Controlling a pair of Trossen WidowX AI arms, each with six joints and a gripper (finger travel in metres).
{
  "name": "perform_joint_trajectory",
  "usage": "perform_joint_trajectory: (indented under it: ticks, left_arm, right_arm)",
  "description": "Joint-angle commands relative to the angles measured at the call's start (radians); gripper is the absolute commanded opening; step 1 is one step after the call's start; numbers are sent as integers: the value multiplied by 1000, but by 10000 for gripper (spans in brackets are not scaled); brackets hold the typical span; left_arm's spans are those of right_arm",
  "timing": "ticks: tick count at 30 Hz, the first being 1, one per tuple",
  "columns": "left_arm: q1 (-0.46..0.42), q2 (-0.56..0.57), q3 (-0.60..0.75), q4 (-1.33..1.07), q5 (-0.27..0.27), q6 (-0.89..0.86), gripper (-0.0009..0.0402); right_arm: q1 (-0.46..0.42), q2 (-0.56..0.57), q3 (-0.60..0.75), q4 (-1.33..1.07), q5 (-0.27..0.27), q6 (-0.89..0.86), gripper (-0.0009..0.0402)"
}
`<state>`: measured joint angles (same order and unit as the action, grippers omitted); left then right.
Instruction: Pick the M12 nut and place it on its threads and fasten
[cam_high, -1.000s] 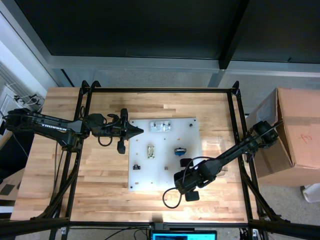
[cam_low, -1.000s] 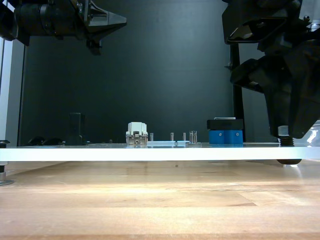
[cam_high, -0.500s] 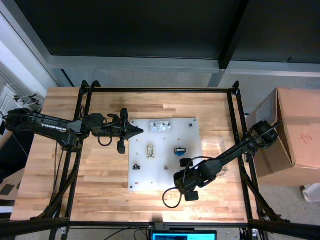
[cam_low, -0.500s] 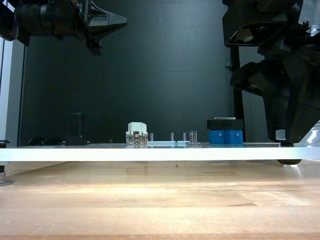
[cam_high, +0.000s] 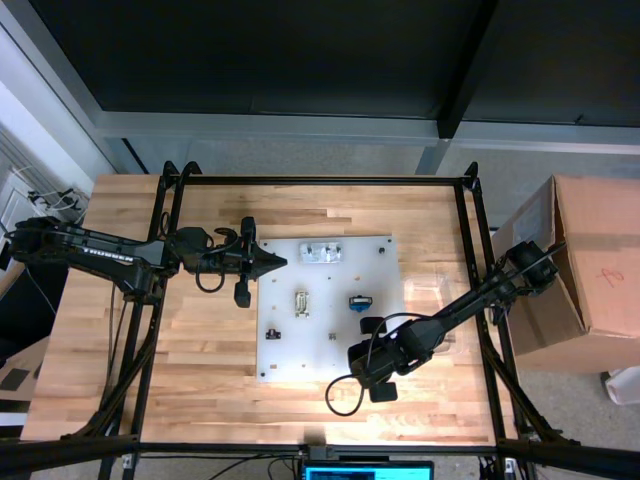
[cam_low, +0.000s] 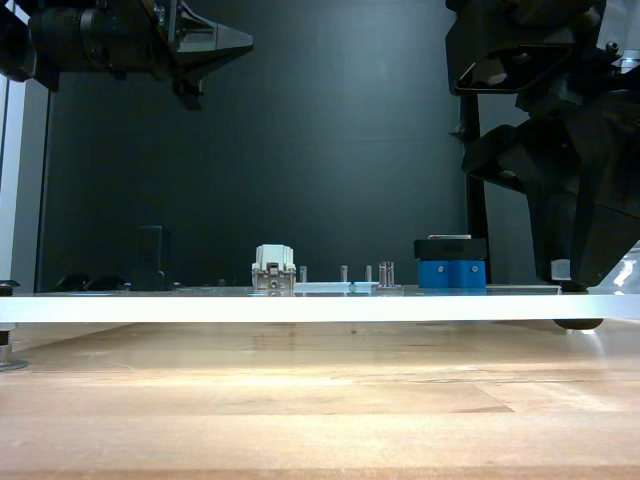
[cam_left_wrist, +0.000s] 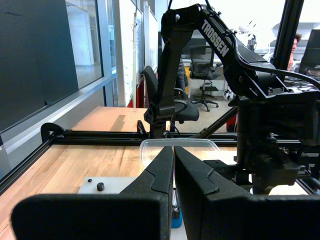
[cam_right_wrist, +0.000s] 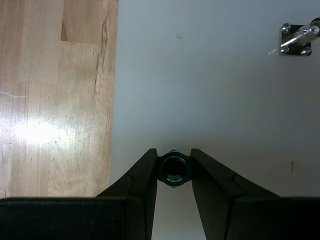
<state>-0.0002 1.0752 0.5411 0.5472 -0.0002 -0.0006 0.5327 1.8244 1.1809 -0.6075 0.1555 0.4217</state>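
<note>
Right gripper (cam_right_wrist: 173, 162) clamps M12 nut (cam_right_wrist: 173, 170) down at white board (cam_right_wrist: 225, 75) near edge; on stud? cannot tell. Best: nut level, slow twist, light press. Left gripper (cam_left_wrist: 173, 152) closed, aloft left of board.

- We count two tools: left tool (cam_high: 281, 262) and right tool (cam_right_wrist: 173, 154).
- We count one nut (cam_right_wrist: 173, 169), one white board (cam_high: 300, 355), one clear tray (cam_high: 432, 288), one cardboard box (cam_high: 585, 270).
</note>
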Motion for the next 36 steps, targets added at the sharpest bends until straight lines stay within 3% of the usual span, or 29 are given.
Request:
perform_joint_trajectory:
  ticks: [1, 8, 17, 23, 33, 36]
  left_arm:
    - [0, 0, 0, 0, 0, 0, 0]
    - [0, 0, 0, 0, 0, 0, 0]
    - [0, 0, 0, 0, 0, 0, 0]
    - [0, 0, 0, 0, 0, 0, 0]
    - [0, 0, 0, 0, 0, 0, 0]
    - [0, 0, 0, 0, 0, 0, 0]
  right_arm:
    - [0, 2, 0, -1, -22, -1, 12]
    - [0, 0, 2, 0, -21, -3, 22]
    - [0, 0, 4, 0, -20, 1, 118]
    - [0, -2, 4, 0, -20, 6, 159]
    - [0, -32, 4, -32, -27, 19, 165]
    - [-3, -42, 28, -91, -65, 19, 164]
